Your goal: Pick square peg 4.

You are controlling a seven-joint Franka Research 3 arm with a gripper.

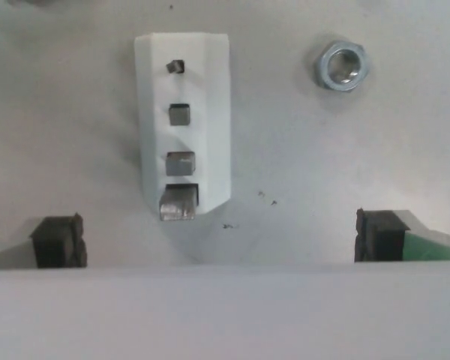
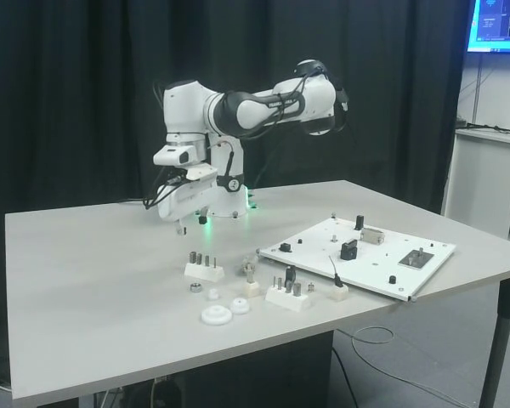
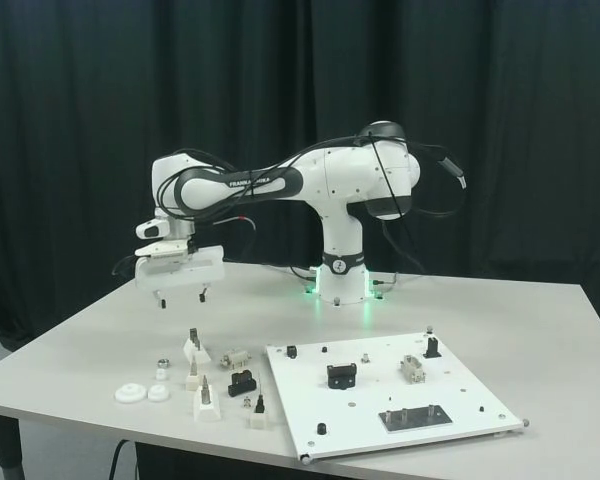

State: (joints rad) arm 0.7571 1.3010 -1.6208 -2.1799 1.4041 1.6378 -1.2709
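Down on the grey table [image 2: 85, 280], left of centre in the first room view, sits the white plastic peg holder [image 2: 203, 270] with its row of four grey metal square pegs, and the arm's two-finger gripper [image 2: 189, 226] hangs in the air above and a bit behind it, not touching anything. Its black fingertips [image 1: 58, 241] are spread wide apart with nothing between them.

From the wrist view, the biggest peg, square peg 4 [image 1: 178, 203], stands in the end slot of the holder [image 1: 181, 124], the end closest to the gripper. It's offset toward one fingertip rather than centred between the two. The peg stands upright, long axis vertical, flat top facing the camera, and the row of pegs runs away from the gripper, shrinking in size toward the far end.

Room-wise it's pretty open: bare table around the holder, a grey metal hex nut [image 1: 343, 65] well apart off to one side in the wrist view. In the second room view the holder [image 3: 194, 348] is near the lower left, with white plastic gears [image 3: 141, 393] toward the table's front edge and the white assembly board [image 3: 400, 400] well to the right.
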